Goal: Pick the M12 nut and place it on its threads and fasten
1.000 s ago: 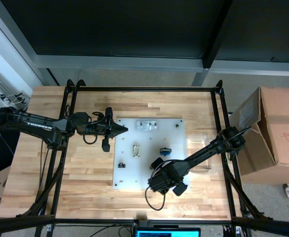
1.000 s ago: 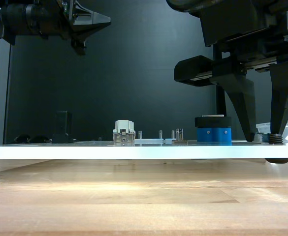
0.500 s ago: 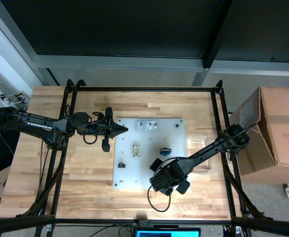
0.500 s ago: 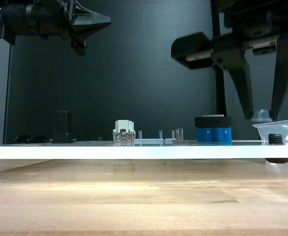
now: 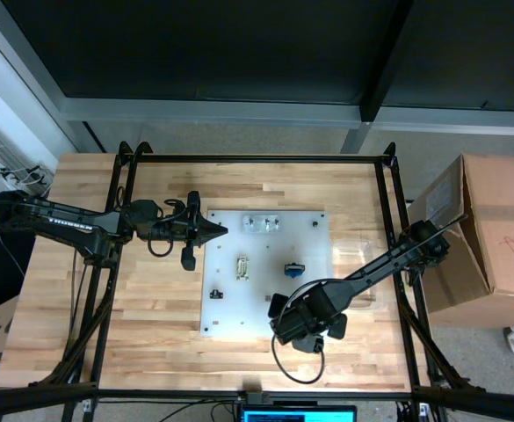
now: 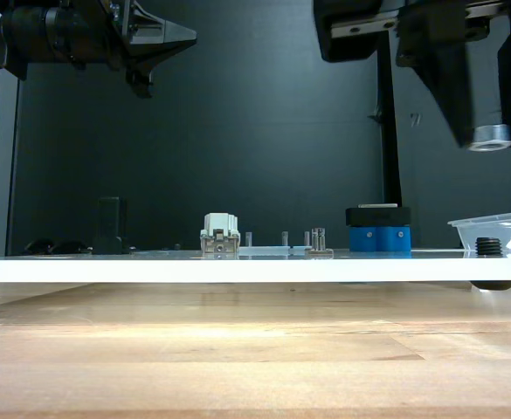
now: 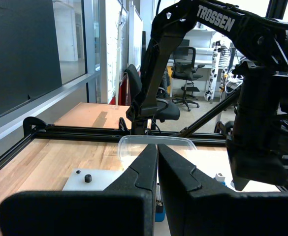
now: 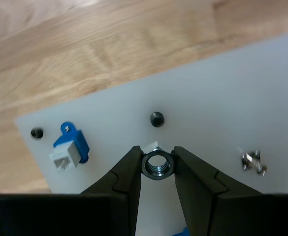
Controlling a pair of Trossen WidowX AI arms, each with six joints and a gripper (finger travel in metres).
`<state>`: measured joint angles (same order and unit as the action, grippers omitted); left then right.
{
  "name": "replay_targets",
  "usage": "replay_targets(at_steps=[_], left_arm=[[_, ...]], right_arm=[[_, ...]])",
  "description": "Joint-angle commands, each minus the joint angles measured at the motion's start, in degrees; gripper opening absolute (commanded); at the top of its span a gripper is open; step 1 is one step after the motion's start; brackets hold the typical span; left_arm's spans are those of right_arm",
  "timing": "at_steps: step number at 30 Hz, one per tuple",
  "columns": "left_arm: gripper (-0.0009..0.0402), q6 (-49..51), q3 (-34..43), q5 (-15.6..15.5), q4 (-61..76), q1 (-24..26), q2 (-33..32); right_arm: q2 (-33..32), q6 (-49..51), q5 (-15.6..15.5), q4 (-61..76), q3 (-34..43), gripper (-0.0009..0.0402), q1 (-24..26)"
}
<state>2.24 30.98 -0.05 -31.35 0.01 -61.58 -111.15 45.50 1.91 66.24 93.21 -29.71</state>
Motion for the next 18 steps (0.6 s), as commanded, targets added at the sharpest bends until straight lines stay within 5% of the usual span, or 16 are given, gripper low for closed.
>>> replay_targets(at_steps=[1,18], left_arm=[[0.0000,0.0,0.0,0.0,0.0,0.0,0.0],[0.0000,0.0,0.0,0.0,0.0,0.0,0.0]], right_arm=[[-0.1,1.9,-0.2,-0.1,0.0,0.0000,-0.3],[-1.8,10.5,-0.5,-2.4,0.0,0.0000,0.0]])
